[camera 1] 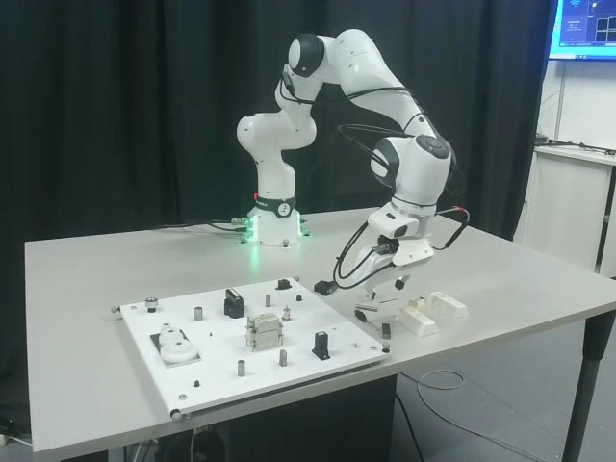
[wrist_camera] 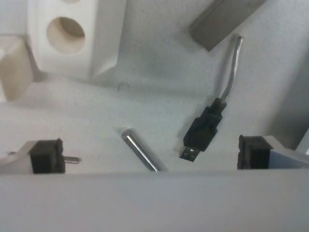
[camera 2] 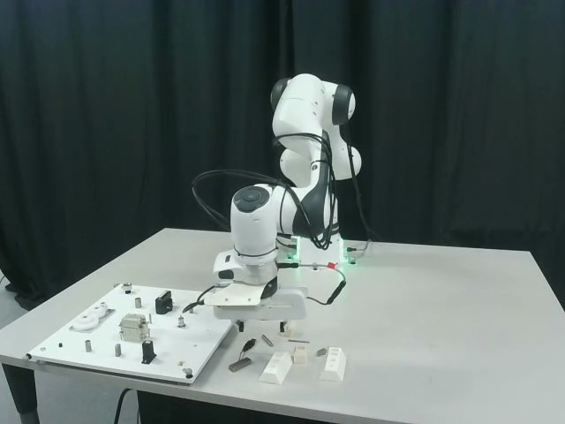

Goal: Remove square peg 2.

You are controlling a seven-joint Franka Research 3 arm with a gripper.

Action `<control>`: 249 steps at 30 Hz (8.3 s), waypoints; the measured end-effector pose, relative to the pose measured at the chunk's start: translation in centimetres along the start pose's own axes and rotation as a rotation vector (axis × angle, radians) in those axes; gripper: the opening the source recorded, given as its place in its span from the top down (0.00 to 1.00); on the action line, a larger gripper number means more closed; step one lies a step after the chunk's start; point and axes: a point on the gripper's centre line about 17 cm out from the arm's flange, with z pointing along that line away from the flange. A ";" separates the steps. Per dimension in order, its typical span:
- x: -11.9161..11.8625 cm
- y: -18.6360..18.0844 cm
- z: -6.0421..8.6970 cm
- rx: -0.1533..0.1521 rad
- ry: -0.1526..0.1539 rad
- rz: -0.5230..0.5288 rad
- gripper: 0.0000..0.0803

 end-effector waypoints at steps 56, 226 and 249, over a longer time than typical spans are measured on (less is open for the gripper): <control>0.4 0.2 0.6 -0.010 0.033 -0.035 0.00; -14.0 17.8 3.7 0.007 0.231 0.174 0.00; -13.7 18.2 4.5 -0.013 0.255 0.185 0.00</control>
